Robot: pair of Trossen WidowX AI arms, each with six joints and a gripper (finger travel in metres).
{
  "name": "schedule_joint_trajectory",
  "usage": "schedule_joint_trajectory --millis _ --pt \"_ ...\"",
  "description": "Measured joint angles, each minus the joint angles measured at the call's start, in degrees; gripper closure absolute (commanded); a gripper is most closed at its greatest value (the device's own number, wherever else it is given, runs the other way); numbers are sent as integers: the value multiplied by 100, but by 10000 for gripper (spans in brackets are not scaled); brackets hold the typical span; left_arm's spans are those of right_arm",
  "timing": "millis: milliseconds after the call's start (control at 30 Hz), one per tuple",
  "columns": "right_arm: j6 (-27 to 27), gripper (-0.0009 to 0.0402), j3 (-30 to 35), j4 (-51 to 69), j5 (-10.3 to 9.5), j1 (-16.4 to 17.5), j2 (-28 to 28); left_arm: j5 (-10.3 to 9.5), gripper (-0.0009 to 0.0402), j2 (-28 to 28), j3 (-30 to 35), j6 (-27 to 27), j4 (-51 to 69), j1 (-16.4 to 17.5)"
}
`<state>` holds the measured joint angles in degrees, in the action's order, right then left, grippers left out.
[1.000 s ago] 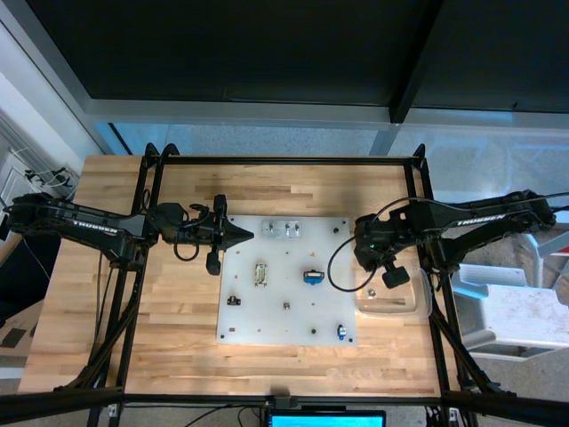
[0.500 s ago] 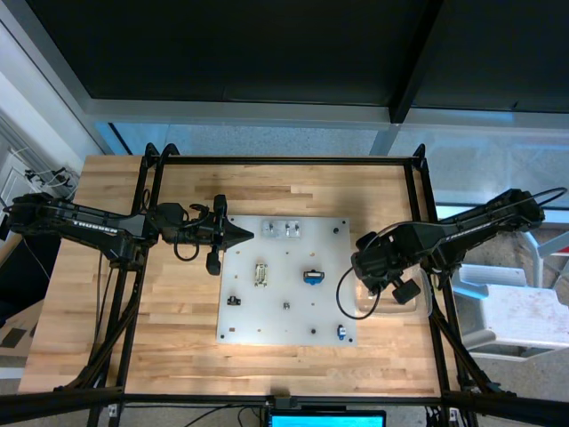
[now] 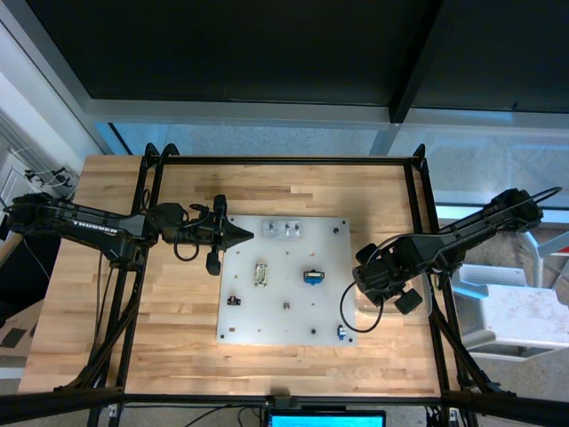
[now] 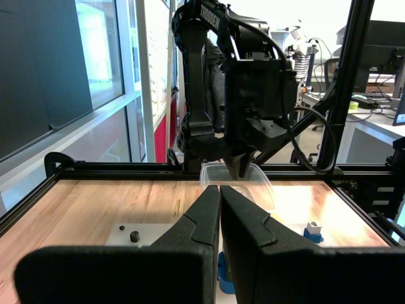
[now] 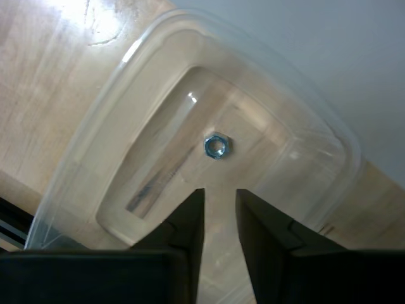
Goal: Pick the M12 fastener and fasten on the M12 threads
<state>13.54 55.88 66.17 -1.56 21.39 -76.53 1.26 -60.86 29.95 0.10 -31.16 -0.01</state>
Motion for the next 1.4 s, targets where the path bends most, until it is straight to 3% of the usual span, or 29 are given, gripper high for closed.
schedule_joint_trajectory --millis 233,333,467,1400 --pt "-146 238 -42 -229 70 39 -317 -2 393 0 -2 2 0 0" --pt "-149 222 -118 -354 212 79 -435 -2 393 0 -2 0 0 0" --pt "-210 207 -293 -557 201 125 -459 -2 393 2 -2 2 0 0" --pt "-317 204 -957 -1484 247 369 -695 0 393 2 -2 2 0 0"
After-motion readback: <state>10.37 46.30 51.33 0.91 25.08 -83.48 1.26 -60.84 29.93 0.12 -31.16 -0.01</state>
